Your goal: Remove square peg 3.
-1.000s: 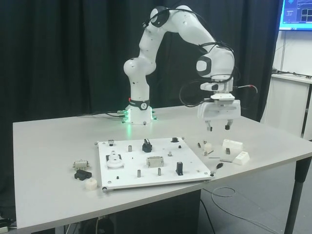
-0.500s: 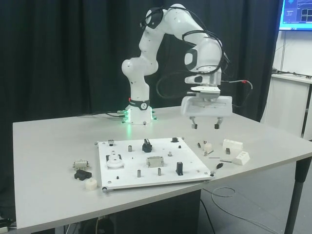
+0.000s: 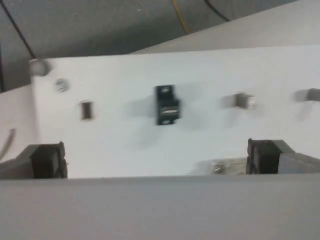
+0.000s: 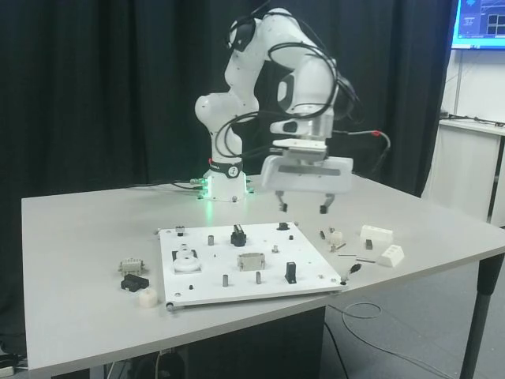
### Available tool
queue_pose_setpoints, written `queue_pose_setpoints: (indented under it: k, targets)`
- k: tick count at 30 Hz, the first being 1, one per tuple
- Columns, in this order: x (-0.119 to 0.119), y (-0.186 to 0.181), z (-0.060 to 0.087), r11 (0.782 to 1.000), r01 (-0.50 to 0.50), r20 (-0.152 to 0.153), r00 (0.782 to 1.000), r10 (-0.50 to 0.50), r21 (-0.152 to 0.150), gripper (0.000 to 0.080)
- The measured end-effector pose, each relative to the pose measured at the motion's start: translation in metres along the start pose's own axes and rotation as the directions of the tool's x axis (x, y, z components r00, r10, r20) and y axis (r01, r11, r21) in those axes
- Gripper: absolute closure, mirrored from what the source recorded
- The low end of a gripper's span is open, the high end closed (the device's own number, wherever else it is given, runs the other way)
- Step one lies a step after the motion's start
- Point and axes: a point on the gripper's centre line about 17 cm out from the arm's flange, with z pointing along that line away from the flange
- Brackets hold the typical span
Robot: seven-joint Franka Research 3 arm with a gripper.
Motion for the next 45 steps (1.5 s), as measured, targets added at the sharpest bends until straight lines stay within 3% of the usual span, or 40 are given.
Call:
queue_pose_setpoints:
  k: [15,34,45]
  targets:
    - [0.003,0.047,0.038,0.999,-0.011,0.038,0.999,0.009,0.048,0.0003]
    - [0.003,0.077,0.084,0.998,-0.015,0.063,0.998,0.012,0.056,0.0003]
    - [0.002,0.077,0.113,0.998,-0.010,0.079,0.997,0.005,0.063,0.0003]
